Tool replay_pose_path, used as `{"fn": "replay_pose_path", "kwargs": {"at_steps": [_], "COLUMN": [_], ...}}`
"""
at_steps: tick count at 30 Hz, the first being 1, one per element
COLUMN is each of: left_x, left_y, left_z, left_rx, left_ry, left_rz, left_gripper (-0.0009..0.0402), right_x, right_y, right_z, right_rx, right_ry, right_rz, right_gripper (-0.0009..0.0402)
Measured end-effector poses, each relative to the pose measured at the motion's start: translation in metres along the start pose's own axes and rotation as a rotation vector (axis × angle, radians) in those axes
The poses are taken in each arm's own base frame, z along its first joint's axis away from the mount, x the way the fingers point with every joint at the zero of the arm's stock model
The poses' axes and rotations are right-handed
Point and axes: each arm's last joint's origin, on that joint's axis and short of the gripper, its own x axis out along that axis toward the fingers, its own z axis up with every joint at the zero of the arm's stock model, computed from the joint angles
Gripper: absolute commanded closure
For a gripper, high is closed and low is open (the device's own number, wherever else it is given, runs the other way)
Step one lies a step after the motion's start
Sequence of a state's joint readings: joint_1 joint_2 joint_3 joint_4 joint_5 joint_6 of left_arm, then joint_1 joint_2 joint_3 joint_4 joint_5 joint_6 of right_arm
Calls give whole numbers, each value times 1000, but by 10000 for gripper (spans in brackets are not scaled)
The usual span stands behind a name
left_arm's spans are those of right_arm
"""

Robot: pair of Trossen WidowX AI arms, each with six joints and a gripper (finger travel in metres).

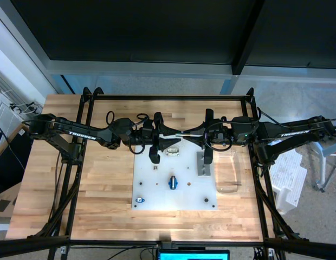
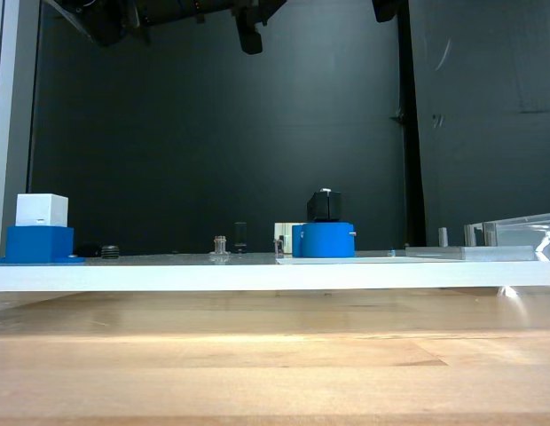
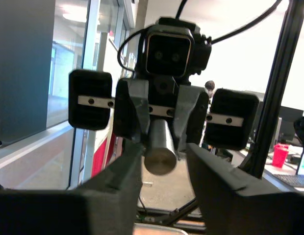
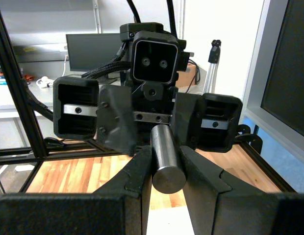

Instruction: Pick the 16mm cylinder and install on the taskboard

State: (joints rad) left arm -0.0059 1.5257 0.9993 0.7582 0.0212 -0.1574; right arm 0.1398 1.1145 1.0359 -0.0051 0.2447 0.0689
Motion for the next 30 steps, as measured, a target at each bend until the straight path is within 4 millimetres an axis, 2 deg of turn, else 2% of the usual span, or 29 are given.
{"fn": "replay_pose_path", "kwargs": {"at_steps": [3,6,14,24,30], "left_x": [-3,-11,-42,-74,-77], "left_y": [1,2,3,5,6], "left_z": [-1,-1,1,-10,-14], "left_rx": [-1,0,18,31,33], "left_ry": [49,78,133,179,193], "left_rz": [17,42,80,105,110], "left_gripper": [190,186,214,251,258], "right_x": [0,0,1,12,15], "right_y": [0,0,1,19,31], "right_z": [0,-2,-14,-48,-70], "right_rx": [0,-4,13,9,-3], "right_ry": [1,18,135,385,561], "right_rz": [0,0,-3,32,33], "right_gripper": [384,385,385,385,385]}}
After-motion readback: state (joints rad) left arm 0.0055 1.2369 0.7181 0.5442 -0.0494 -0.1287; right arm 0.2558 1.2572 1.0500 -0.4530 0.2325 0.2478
